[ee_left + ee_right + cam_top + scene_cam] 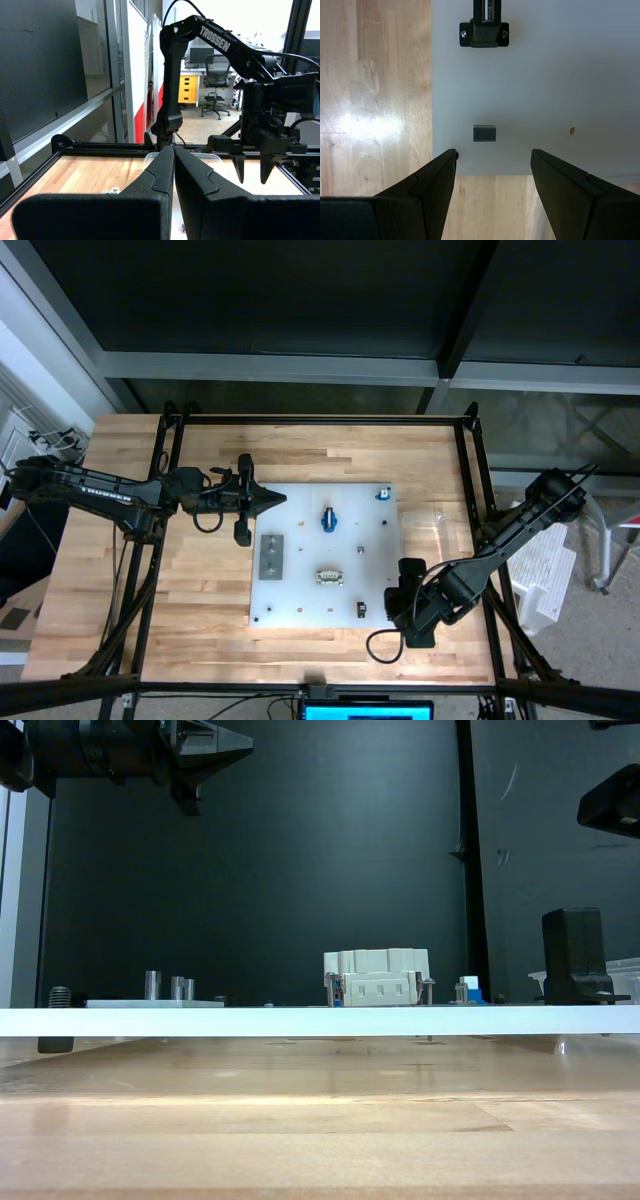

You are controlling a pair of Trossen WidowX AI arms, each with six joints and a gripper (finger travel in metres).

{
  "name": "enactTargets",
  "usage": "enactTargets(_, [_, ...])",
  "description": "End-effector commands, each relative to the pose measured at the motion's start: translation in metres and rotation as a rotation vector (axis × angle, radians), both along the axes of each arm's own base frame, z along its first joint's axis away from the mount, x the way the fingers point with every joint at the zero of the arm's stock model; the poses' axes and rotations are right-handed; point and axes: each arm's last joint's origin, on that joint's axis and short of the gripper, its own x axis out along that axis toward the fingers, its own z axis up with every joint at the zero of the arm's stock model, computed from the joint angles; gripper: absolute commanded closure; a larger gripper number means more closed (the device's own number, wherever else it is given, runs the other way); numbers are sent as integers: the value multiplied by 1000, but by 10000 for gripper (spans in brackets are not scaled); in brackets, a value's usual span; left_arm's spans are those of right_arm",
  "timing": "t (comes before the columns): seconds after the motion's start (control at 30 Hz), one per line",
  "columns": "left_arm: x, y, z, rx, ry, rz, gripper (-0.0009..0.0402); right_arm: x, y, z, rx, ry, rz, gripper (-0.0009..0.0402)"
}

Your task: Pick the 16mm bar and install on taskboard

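Observation:
No bar shows in either gripper, and I cannot tell which part is the 16mm bar. Short metal pegs [152,984] stand upright on a grey plate [272,555] at the white task board's [300,590] left side. My left gripper [270,498] hovers high over the board's far left edge, pointing right, fingers [155,175] shut together on nothing. My right gripper [403,602] hangs over the board's near right corner, pointing down. Its fingers [437,175] stand open around bare board and a small grey square [484,133].
On the board are a blue part [329,520], a beige multi-pin connector [377,978] and a black fixture [484,30] near the right gripper. A black metal frame [470,470] borders the wooden table [120,580]. A clear bin [440,525] sits right of the board.

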Motion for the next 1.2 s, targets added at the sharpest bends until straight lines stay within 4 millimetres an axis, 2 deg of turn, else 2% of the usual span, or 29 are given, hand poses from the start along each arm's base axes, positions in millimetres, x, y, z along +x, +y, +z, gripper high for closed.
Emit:
enactTargets(0.03, [0,0,0,0,0,0,393,1,-5,7,16,-31,-8,185])
enactTargets(0.73, [0,0,0,0,0,0,393,-5,-86,47,-9,-478,-69,188])
enactTargets(0.97, [0,0,0,0,0,0,393,-8,-113,52,-37,-691,-76,240])
enactTargets(1.2, [0,0,0,0,0,0,393,-9,-136,60,-94,-821,-84,302])
